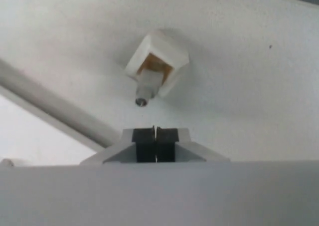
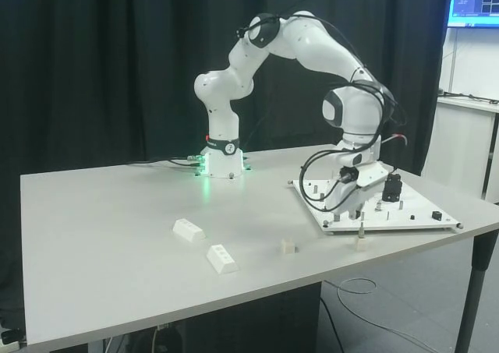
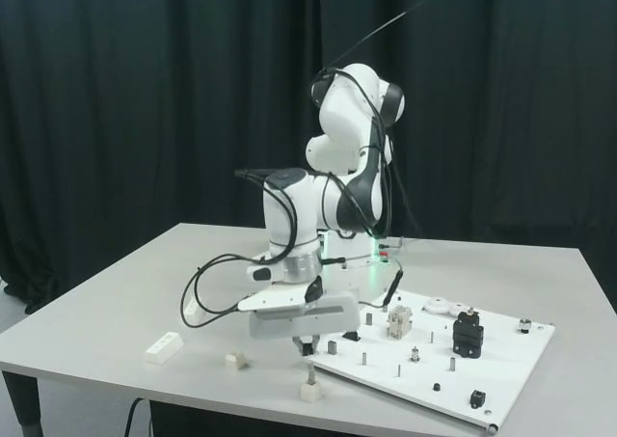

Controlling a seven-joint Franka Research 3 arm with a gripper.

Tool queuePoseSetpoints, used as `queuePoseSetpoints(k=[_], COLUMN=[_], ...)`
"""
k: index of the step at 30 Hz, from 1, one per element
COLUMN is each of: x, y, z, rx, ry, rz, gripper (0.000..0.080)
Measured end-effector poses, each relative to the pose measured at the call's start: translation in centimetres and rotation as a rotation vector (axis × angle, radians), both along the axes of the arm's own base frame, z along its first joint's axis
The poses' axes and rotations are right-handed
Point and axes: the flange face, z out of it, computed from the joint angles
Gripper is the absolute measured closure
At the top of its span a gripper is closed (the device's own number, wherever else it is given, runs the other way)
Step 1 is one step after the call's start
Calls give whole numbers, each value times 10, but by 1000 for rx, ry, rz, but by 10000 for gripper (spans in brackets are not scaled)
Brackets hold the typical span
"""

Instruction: Pick Ethernet.

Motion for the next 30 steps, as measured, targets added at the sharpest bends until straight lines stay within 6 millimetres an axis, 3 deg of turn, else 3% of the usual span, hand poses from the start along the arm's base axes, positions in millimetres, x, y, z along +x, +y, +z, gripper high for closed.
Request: queuePoseSetpoints(k=[11,30], x=[-1,1], y=[-2,0], z=[28,55], rx=[15,28], ry=[-3,-33], rz=[2,-19], gripper=[801,801])
